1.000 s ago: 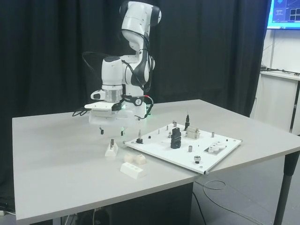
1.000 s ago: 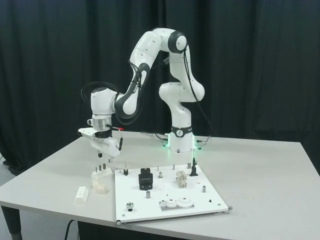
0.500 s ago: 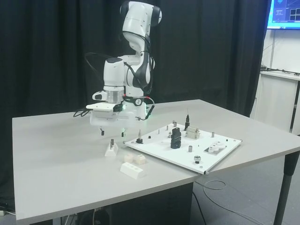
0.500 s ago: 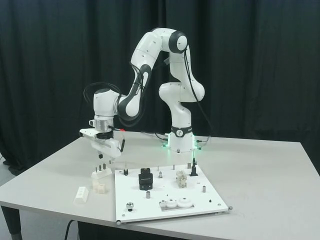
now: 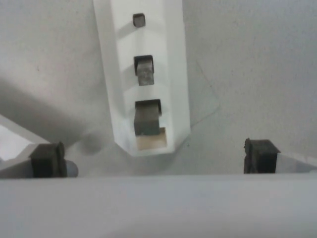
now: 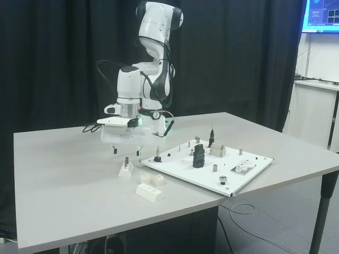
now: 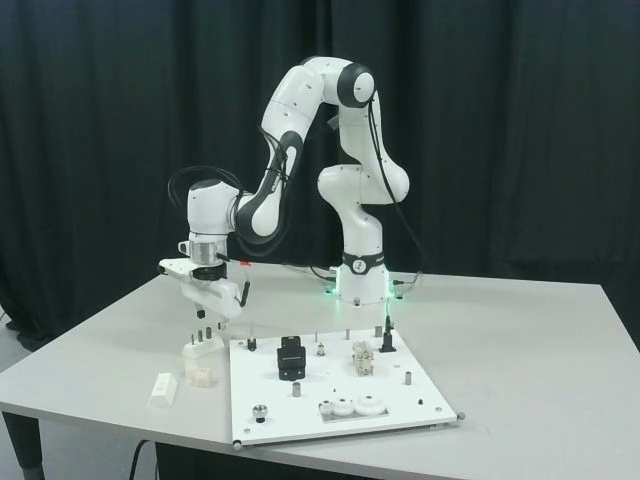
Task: Pick square peg 3.
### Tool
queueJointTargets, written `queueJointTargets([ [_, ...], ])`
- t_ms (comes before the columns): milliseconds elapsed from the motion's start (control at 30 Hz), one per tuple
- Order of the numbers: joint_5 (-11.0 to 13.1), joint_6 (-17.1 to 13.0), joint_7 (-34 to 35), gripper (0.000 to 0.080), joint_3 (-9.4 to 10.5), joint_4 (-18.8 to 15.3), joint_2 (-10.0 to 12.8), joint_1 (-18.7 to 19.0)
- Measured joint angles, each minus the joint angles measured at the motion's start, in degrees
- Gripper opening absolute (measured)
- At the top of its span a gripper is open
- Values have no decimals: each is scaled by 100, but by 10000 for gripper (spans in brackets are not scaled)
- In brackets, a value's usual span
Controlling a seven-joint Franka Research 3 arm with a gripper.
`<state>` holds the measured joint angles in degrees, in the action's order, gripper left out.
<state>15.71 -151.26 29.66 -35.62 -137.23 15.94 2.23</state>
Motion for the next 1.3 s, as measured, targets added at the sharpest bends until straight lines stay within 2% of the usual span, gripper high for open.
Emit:
queueJointTargets([
  [567,194,-128,-18,800,46,23,211,0],
  [1233,198,-229,-95,800,146,155,485,0],
  [1267,198,-229,-100,536,147,156,489,0],
  [1300,198,-229,-108,536,147,157,491,0],
])
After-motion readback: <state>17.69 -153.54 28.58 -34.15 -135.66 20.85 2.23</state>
